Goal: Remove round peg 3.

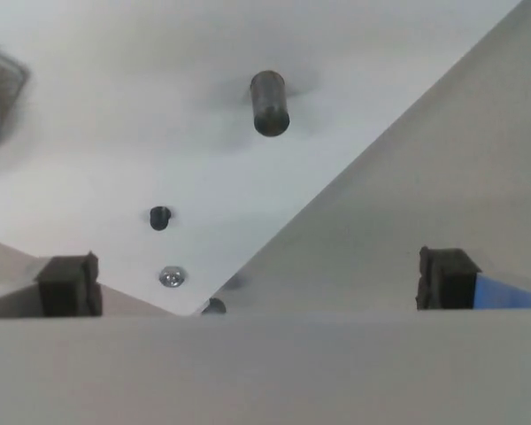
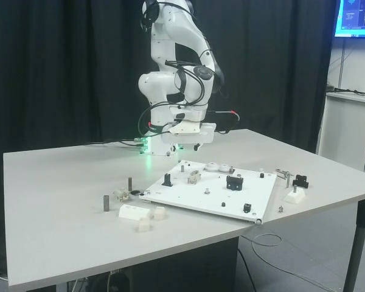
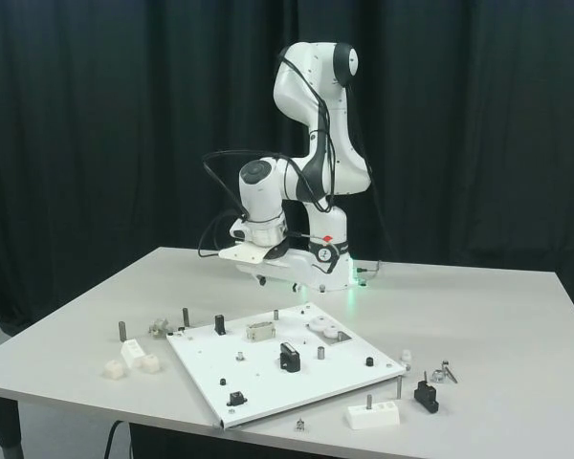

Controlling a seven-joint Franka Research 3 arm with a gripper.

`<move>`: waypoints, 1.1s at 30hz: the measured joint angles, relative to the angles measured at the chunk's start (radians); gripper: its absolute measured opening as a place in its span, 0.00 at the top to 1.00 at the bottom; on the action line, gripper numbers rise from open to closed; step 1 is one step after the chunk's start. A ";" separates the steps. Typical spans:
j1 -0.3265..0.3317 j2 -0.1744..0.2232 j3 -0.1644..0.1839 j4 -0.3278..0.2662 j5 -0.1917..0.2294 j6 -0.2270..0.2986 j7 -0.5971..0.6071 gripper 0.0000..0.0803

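A dark round peg [image 1: 269,102] stands upright in the white board [image 1: 142,124], ahead of the fingers and apart from them. My gripper [image 1: 257,283] is open and holds nothing, its black fingertips [image 1: 68,285] spread wide over the board's corner. In the room views the gripper [image 2: 188,148] [image 3: 277,282] hangs a short way above the back corner of the board [image 2: 188,196] [image 3: 268,382]. A slim grey peg [image 2: 182,166] [image 3: 275,313] stands there just below it.
A short black stub [image 1: 159,217] and a screw [image 1: 171,277] sit near the board's corner. The board also carries black blocks [image 2: 233,182], a grey connector [image 2: 193,177] and white gears [image 2: 216,166]. Loose pegs [image 2: 104,202] and white blocks [image 2: 134,212] lie on the grey table [image 2: 61,182] beside it.
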 joint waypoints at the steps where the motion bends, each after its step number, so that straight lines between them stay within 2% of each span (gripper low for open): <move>1: 0.000 0.000 0.000 0.000 0.000 0.001 0.001 0.01; 22: -0.001 0.000 -0.001 0.001 0.000 0.020 0.014 0.00; 33: -0.002 0.006 -0.006 -0.008 0.007 0.054 0.020 0.00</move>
